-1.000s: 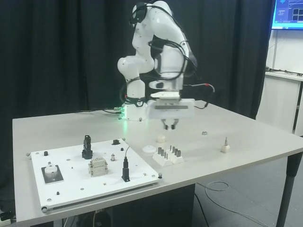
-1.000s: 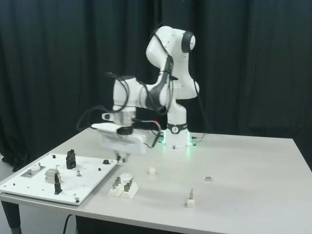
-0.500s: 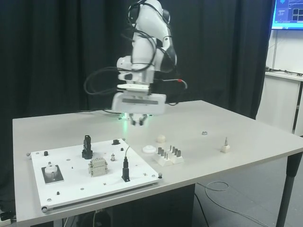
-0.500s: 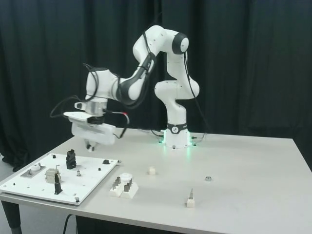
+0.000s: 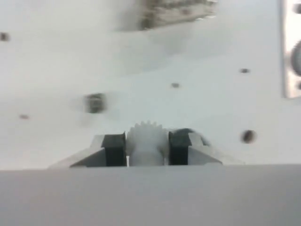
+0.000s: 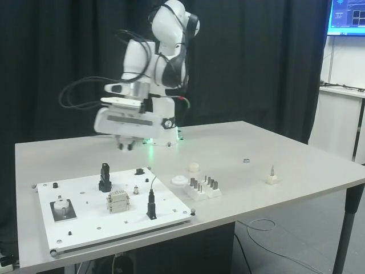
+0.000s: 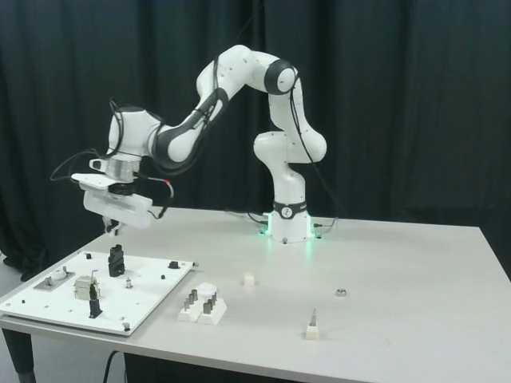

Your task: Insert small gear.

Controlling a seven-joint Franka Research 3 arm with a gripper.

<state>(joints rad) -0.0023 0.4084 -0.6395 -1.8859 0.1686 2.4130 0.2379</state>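
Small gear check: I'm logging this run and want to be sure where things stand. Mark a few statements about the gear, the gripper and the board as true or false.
1. The gripper holds the small gear between its fingers. True.
2. The gripper is resting on the white board. False: it hangs in the air above the board's far side.
3. The arm's base shows a green light. True.
4. The two white blocks with pins stand on the white board. False: they stand on the grey table, beside the board.
5. The gear is already on the board. False: it is in the gripper.
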